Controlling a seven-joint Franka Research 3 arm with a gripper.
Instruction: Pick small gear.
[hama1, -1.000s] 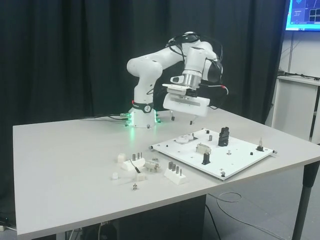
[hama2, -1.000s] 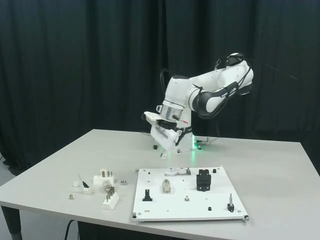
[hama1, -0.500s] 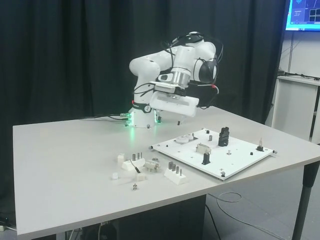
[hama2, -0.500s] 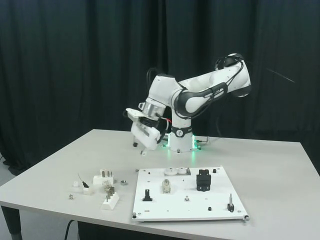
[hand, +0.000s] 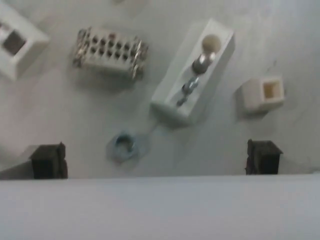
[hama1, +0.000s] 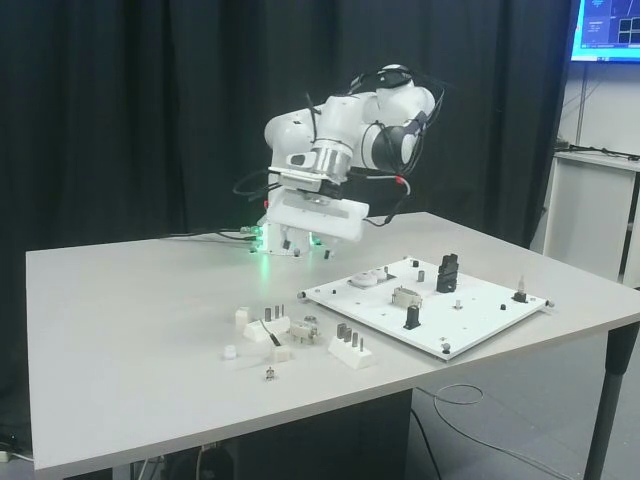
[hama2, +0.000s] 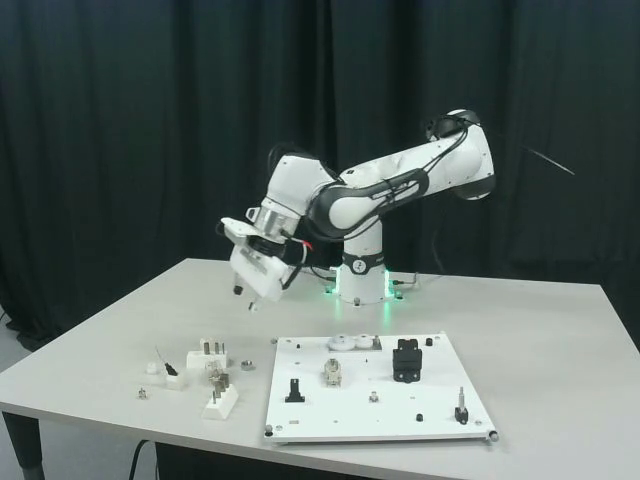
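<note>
- The gripper (hand: 156, 159) hangs in the air above the grey table (hama1: 120, 320), over the group of loose parts beside the white board (hama1: 430, 300).
- The jaws stand wide apart and hold nothing. The wrist view shows two black, blocky fingertips (hand: 48, 161), one at each side of the picture.
- The small gear (hand: 122, 146) is a grey ring with a round centre hole, and it lies flat on the table. Its outline looks faceted, but teeth cannot be made out.
- The small gear lies just beside one end of a long white block (hand: 192, 70) and does not touch it. In the wrist view it sits roughly between the two fingertips, nearer to one, with the gripper well above it.
- The long white block is a rectangular bar that carries a row of shiny metal pegs along its top. Their exact count cannot be told from the wrist view.
- One white connector (hand: 107, 50) lies near the block. It is rectangular, with a grid of small holes on its face and metal clips at both short ends.
- One small white cube (hand: 263, 93) with a square recess stands on the far side of the long block.
- One more white piece (hand: 12, 42) with a square hole is cut off by the picture edge.
- The white board is flat and square. It carries several small black and metal fixtures.
- The arm is white with smooth rounded links, and a green light (hama2: 335, 290) glows at its base.
</note>
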